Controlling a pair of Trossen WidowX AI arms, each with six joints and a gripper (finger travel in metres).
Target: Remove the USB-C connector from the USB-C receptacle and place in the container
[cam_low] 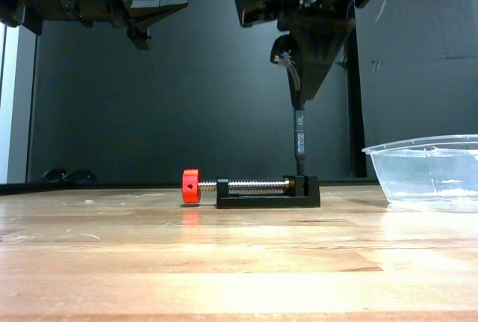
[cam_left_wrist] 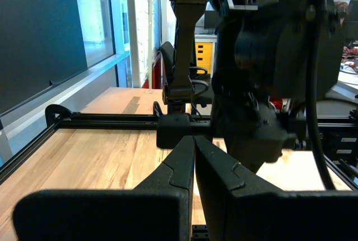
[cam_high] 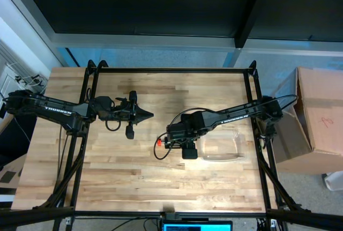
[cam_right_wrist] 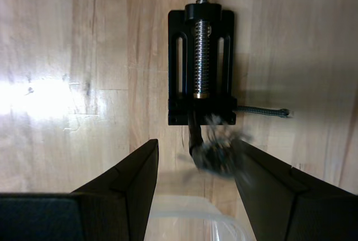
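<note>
1. We find the right gripper [cam_low: 311, 83] pointing straight down above one end of the clamp fixture [cam_low: 261, 201]. This is the end away from the fixture's red knob [cam_low: 191, 186].
2. Its jaws stand wide apart. In the right wrist view the two fingers [cam_right_wrist: 131, 182] flank an open gap and grip nothing.
3. The USB-C connector [cam_low: 299, 143] stands upright directly below the right gripper's fingertips. Its lower end sits in the fixture's end block. We cannot make out the USB-C receptacle itself, but the connector appears seated and is not lifted clear.
4. A short cable stub [cam_low: 290, 75] rises from the connector's top and runs up alongside the right gripper's fingers. In the right wrist view the stub's frayed tip lies inside the gap between the fingers. We cannot tell whether it touches either one.
5. A thin braided cord [cam_right_wrist: 263, 110] lies flat on the table [cam_low: 224, 262], running out sideways from the end block.
6. The container [cam_low: 429, 172], a clear plastic tub, sits on the table just beside the right gripper, on the side away from the red knob. It stands close to the fixture without touching it.
7. The left gripper [cam_left_wrist: 194, 140] hangs high above the table, level with the right gripper's body and well apart from the fixture. It points horizontally toward the right arm.
8. Its jaws are closed tip to tip, with nothing between them.
</note>
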